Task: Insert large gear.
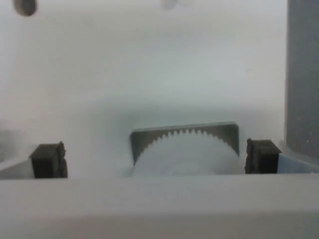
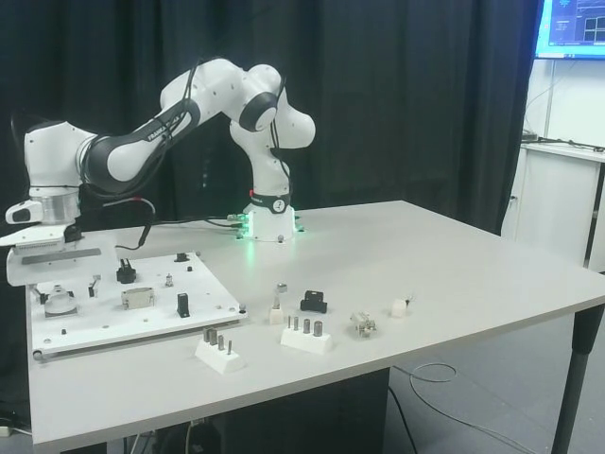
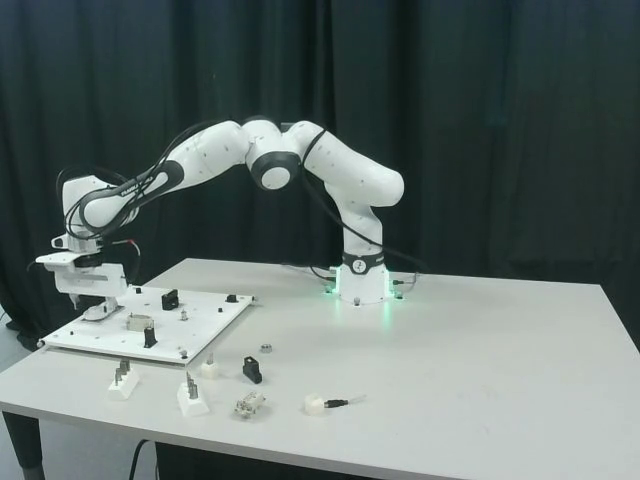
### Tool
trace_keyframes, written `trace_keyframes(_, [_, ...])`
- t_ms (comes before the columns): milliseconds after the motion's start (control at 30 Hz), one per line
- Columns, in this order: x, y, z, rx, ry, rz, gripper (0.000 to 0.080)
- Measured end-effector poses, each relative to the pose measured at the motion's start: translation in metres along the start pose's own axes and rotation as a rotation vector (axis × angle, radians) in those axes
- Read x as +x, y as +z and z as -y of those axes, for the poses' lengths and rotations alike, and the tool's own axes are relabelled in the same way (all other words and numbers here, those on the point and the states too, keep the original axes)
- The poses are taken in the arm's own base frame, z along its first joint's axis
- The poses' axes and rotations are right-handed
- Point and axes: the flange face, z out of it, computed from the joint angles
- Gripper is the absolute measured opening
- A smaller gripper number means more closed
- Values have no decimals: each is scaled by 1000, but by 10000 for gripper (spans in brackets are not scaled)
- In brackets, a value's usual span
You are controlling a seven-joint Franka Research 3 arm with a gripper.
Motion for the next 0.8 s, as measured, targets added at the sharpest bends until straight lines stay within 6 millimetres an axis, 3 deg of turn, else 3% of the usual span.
trace_keyframes(333, [-5, -11, -3, 4, 3, 40, 799])
trace_keyframes(800, [-16, -7, -11, 23, 35, 97, 800])
